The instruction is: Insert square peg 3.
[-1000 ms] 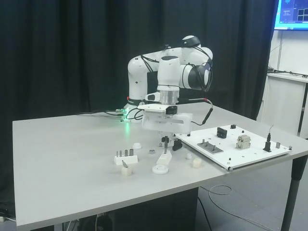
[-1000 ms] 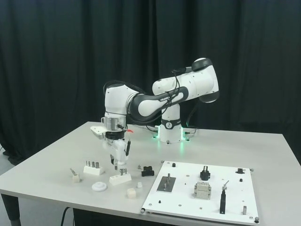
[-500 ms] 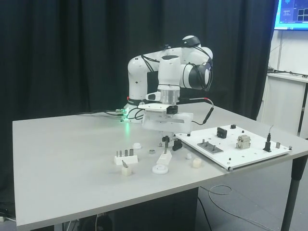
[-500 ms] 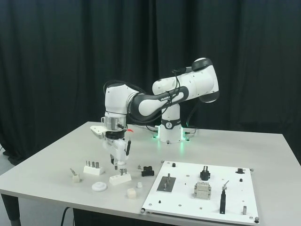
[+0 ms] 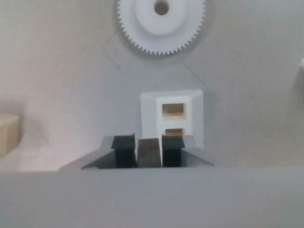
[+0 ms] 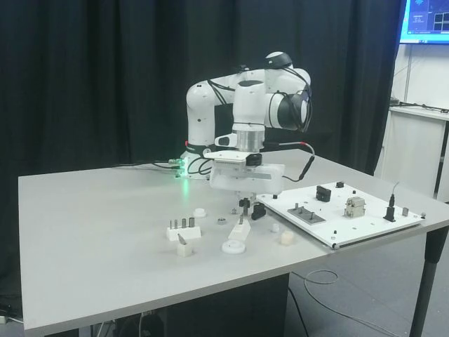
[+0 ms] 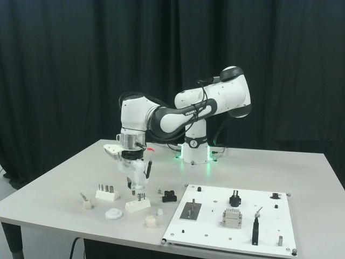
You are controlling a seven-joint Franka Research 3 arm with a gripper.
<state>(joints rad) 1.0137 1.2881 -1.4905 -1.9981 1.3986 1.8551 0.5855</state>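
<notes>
We see the square peg (image 5: 148, 153) upright, clamped between black fingertips (image 5: 124, 150), hanging just above the small white block (image 5: 172, 118), whose top shows two square holes, one of them empty.

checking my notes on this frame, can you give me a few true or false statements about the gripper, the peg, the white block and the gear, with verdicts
1. The gripper is shut on a dark square peg. True.
2. The small white block with square holes lies on the large white board with mounted parts. False: it sits on the grey table, apart from the board.
3. In the wrist view, one square hole of the block shows empty. True.
4. The white toothed gear wheel is stacked on top of the block. False: it lies flat on the table beside the block, with a gap between them.
5. The gripper hangs above the block. True.
</notes>
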